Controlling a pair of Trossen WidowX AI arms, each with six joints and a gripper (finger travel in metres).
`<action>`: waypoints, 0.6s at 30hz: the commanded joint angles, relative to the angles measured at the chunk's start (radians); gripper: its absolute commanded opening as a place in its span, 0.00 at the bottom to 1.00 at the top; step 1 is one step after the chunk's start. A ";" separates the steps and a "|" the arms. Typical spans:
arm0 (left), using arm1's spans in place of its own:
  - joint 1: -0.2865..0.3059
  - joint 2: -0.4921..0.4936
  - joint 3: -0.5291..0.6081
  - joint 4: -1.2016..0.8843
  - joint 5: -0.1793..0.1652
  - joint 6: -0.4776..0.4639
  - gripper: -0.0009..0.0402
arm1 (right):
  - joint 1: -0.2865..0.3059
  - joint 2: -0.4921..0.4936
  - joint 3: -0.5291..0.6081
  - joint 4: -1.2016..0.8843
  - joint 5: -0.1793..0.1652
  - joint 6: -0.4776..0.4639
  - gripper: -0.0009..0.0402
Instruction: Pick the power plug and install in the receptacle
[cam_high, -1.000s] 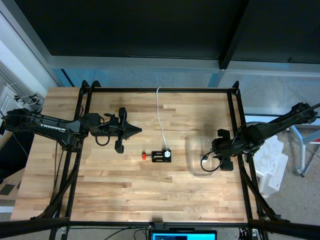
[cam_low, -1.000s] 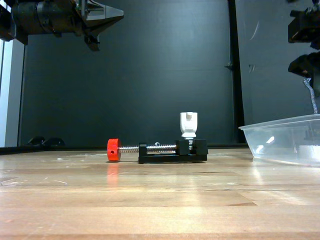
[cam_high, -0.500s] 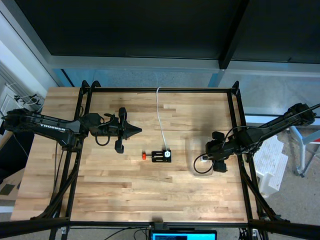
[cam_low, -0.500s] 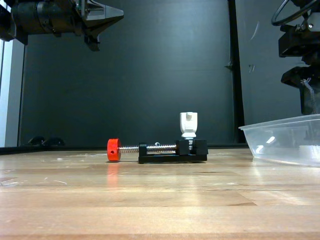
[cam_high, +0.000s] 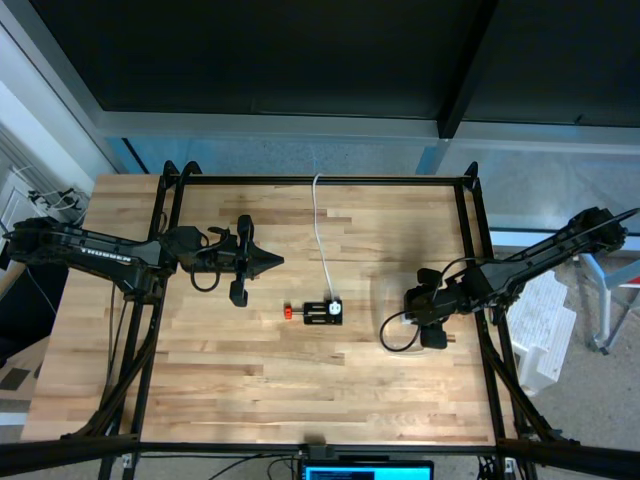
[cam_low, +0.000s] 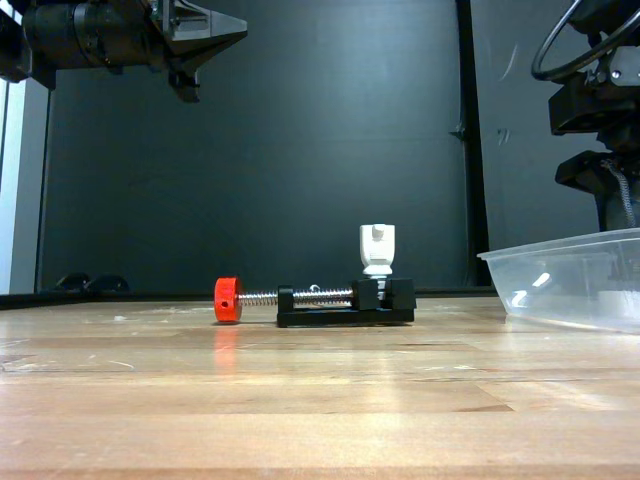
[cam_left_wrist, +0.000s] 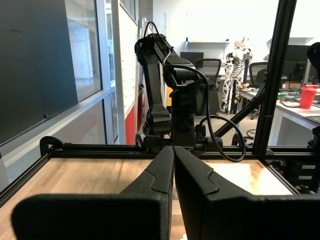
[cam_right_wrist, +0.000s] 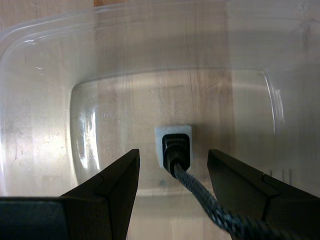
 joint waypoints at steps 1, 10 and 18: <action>0.000 0.000 0.000 0.000 0.000 0.000 0.02 | -0.002 0.012 0.000 0.008 0.000 -0.003 0.46; 0.000 0.000 0.000 0.000 0.000 0.000 0.02 | -0.002 0.027 0.000 0.009 0.000 -0.004 0.39; 0.000 0.000 0.000 0.000 0.000 0.000 0.02 | -0.002 0.027 0.000 0.010 0.000 -0.007 0.27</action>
